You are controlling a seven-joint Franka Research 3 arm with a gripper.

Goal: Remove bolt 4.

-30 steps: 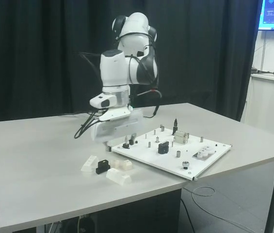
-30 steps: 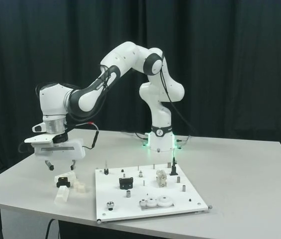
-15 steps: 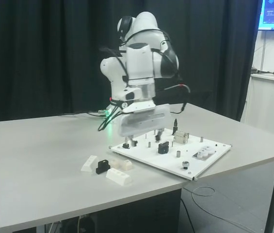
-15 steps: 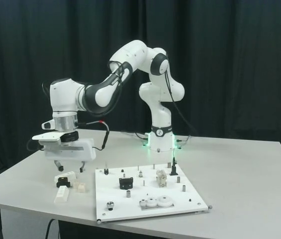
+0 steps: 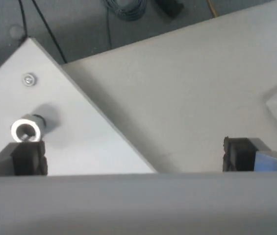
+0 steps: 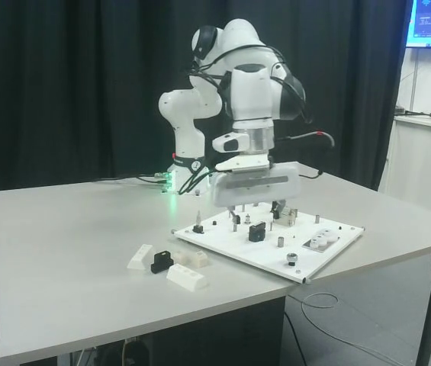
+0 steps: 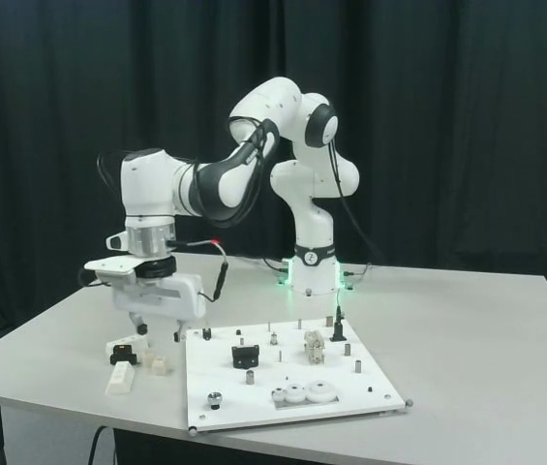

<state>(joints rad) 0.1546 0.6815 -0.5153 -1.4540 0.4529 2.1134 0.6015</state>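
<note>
Two black fingertips [image 5: 29, 157] of the end effector [image 5: 133, 156] stand wide apart, nothing held. In wrist view one tip is over the white board [image 5: 11, 103], the other over the bare grey desk [image 5: 177, 98].

Hex-head bolt [image 5: 26, 131] stands upright on the board, near its corner, just beside the first tip but not touching. Cannot tell if it is no. 4. A small corner screw [image 5: 29, 79] sits further toward the corner. Same bolt shows in second room view [image 7: 215, 397], at the board's front corner, well apart from the end effector [image 7: 155, 329].

White arm [image 7: 254, 145] reaches out from its base; green light [image 7: 285, 281] at the base. End effector hangs above the board's edge [image 6: 253, 204], clear of the surface.

On the board: several short studs, a black clamp [image 7: 244, 356], white rollers [image 7: 302, 392]. Beside the board, on the desk: white blocks [image 7: 123, 380] and a black piece [image 7: 123, 358], close together.
</note>
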